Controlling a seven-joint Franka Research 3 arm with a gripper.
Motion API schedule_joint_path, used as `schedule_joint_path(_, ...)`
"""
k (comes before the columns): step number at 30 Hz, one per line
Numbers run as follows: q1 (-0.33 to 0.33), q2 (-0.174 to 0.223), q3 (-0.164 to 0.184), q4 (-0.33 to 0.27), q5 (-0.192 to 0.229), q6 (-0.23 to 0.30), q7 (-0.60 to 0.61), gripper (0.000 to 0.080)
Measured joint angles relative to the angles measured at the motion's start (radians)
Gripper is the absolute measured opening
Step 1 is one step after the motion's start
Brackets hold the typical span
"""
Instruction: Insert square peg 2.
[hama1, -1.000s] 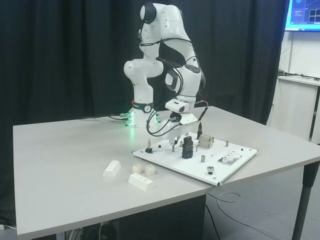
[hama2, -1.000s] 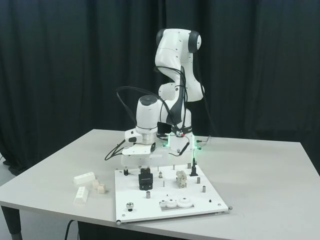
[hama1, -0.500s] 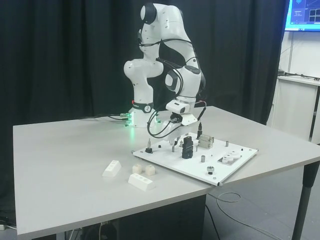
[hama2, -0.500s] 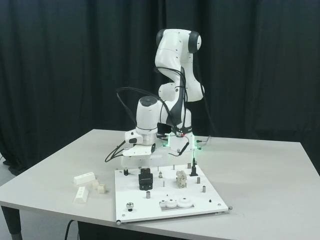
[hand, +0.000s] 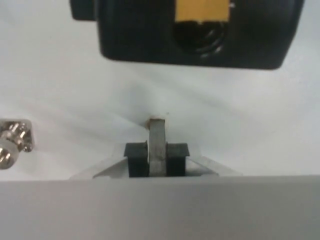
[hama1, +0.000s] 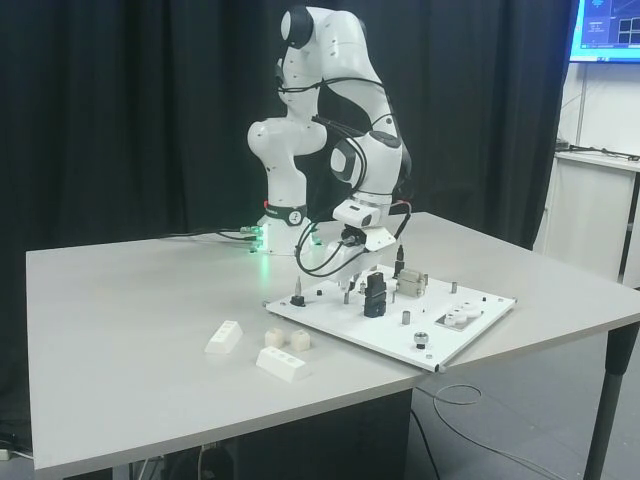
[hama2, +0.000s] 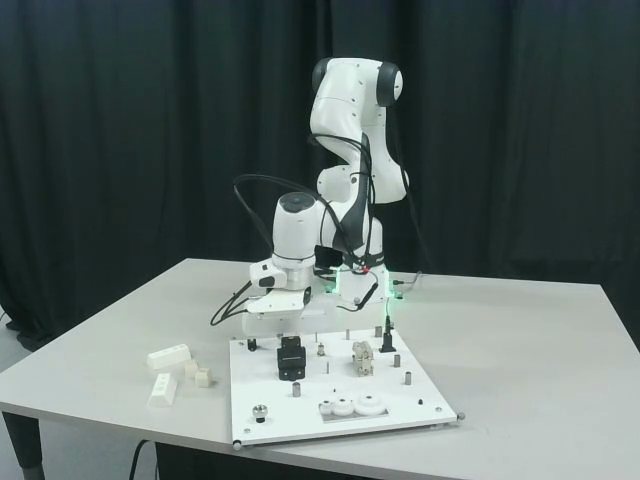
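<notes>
Wrist view shows the gripper (hand: 157, 159) closed on the square peg (hand: 157, 145): two black fingertips (hand: 134, 159) press against its sides, and the grey bar runs straight out between them, its long axis in line with the fingers and pointing down at the white board (hand: 260, 130). The peg's far end sits at a small mark on the board, which I judge to be its hole; whether the tip is already in or only touching the surface cannot be told. So the relation that matters is simple: the target lies directly under the peg, along the peg's own axis, and the coming move looks like a straight push down with the peg kept upright rather than any sideways travel.

From the first room view the gripper (hama1: 352, 262) hangs low over the back part of the board (hama1: 470, 335), close behind the black block (hama1: 373, 296); the single white arm (hama1: 320, 100) is the only one there is.

Counted: one peg in the fingers, one black block (hand: 195, 30) filling the upper part of the wrist picture, one metal connector (hand: 14, 144) off to the side. On the grey table (hama2: 520, 340) in the second room view, beside the board (hama2: 420, 400), lie four pale blocks (hama2: 168, 356), two long and two small; three white gears (hama2: 350, 405) sit together near the board's front edge
</notes>
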Motion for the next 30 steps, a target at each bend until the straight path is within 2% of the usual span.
schedule_joint_path(6, 0.0, 0.0, 0.001, 0.0, 0.0, 0.001, -0.001, 0.007)
schedule_joint_path(7, 0.0, 0.0, 0.002, 0.0, 0.0, 0.001, -0.001, 0.0163)
schedule_joint_path(12, 0.0, 0.0, 0.002, 0.003, 0.006, 0.002, 0.001, 0.0163)
schedule_joint_path(13, 0.0, 0.0, 0.002, 0.004, 0.007, 0.002, 0.001, 0.0512)
schedule_joint_path(22, 0.0, -0.008, 0.002, 0.009, 0.025, -0.008, 0.006, 0.0512)
schedule_joint_path(23, 0.0, -0.01, 0.002, 0.009, 0.025, -0.011, 0.008, 0.0783)
schedule_joint_path(30, -0.001, -0.029, 0.002, 0.009, 0.025, -0.039, 0.021, 0.0797)
